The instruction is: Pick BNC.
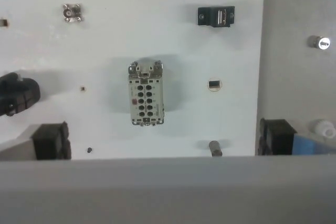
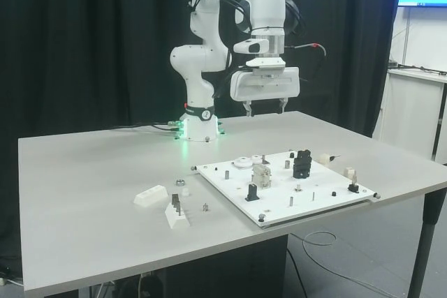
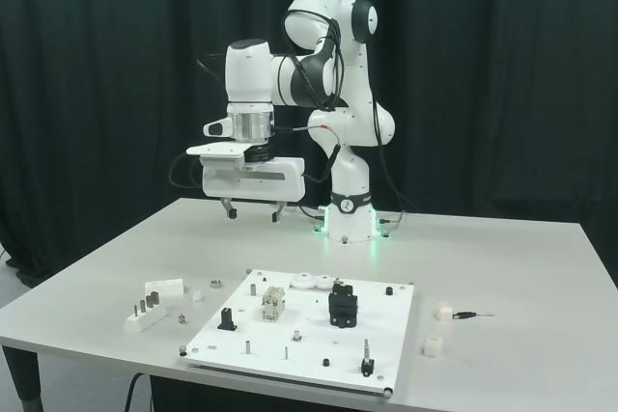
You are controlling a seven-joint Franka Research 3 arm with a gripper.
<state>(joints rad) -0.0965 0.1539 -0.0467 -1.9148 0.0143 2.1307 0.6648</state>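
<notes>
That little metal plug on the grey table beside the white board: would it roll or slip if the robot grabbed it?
The plug looks round and smooth, so it may slip in a grip, and roll if knocked over. It seems solid metal: probably stiff, fairly heavy for its size.

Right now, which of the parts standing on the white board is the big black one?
The black block near the white board's middle, beside the grey multi-pin connector; it is bulkier than the other parts.

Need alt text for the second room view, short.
A white robot arm holds its gripper high above a grey table, fingers apart and holding nothing. Below lies a white board studded with small connectors, and a few loose parts sit beside it.
</notes>
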